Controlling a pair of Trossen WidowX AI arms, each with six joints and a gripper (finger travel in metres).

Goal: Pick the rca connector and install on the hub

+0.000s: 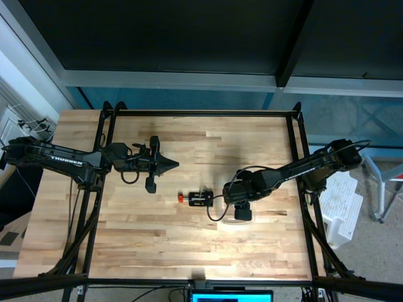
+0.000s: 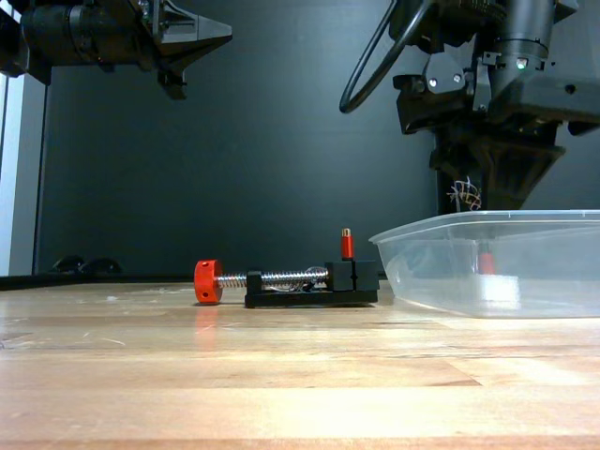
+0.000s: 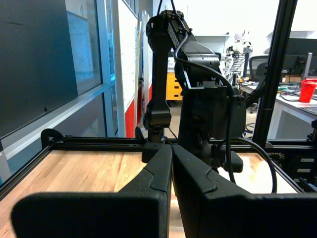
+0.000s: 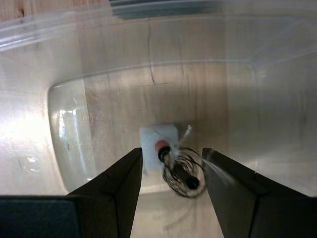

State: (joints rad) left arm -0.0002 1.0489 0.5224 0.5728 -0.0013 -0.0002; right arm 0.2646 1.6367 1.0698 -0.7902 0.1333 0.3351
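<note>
One step is in hand, the pick: right gripper (image 4: 172, 153) hangs wide over the tray (image 2: 441, 234), connector (image 4: 176, 167) lying below between its jaws, so next should come a drop and squeeze; hub (image 2: 309, 281) sits beside the tray, left gripper (image 1: 170, 165) parked aloft, pinched together.

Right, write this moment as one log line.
right end effector: open, above rca connector in tray | left end effector: shut, raised left of hub

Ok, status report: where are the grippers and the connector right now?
Left gripper parked high, left side, jaws shut. Right gripper over clear tray, jaws open, rca connector lying below. Hub beside tray; only tray wall between.
</note>
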